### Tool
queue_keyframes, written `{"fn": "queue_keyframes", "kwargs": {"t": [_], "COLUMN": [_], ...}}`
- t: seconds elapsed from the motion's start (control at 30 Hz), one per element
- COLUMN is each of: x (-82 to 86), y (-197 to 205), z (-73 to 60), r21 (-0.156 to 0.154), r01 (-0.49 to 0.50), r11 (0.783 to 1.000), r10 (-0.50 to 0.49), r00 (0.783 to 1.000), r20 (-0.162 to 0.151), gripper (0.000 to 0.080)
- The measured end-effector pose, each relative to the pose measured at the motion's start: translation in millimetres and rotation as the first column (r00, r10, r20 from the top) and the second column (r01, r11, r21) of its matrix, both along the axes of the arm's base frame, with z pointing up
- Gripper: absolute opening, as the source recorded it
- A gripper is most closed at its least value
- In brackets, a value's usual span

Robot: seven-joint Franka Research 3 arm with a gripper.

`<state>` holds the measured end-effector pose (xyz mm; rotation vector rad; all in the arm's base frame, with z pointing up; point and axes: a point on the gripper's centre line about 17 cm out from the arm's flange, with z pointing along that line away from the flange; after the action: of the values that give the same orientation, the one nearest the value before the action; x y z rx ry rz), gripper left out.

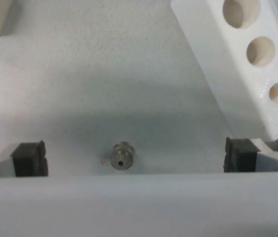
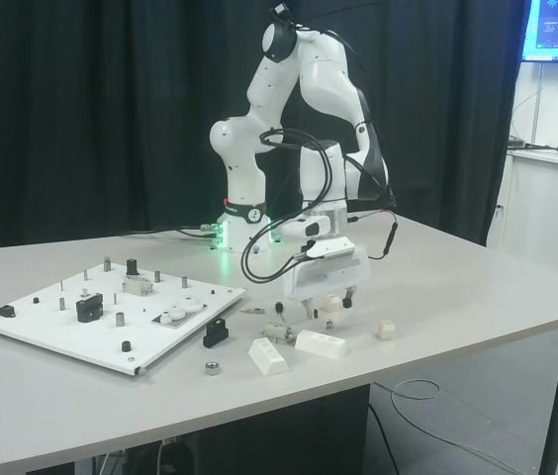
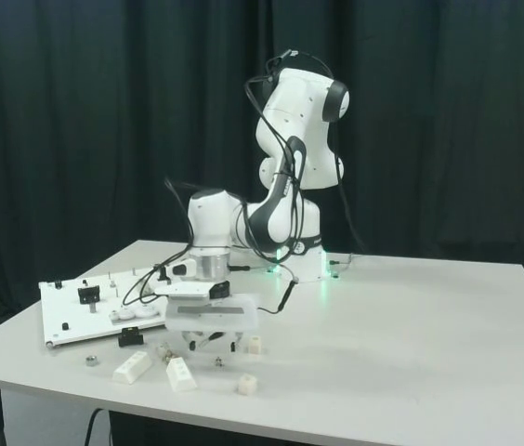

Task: Remove round peg 4.

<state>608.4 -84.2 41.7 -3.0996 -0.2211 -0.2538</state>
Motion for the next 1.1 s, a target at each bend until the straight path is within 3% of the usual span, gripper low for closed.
{"fn": "queue_keyframes", "kwargs": {"t": [1.1], "x": [9.2], "y": [-8.8], "z": [19.7], "r21": [0.011], "r01": [-0.028], "r11": [1.000], "r10": [0.028], "r00": [0.999], "r20": [-0.025], "gripper": [0.0800]}}
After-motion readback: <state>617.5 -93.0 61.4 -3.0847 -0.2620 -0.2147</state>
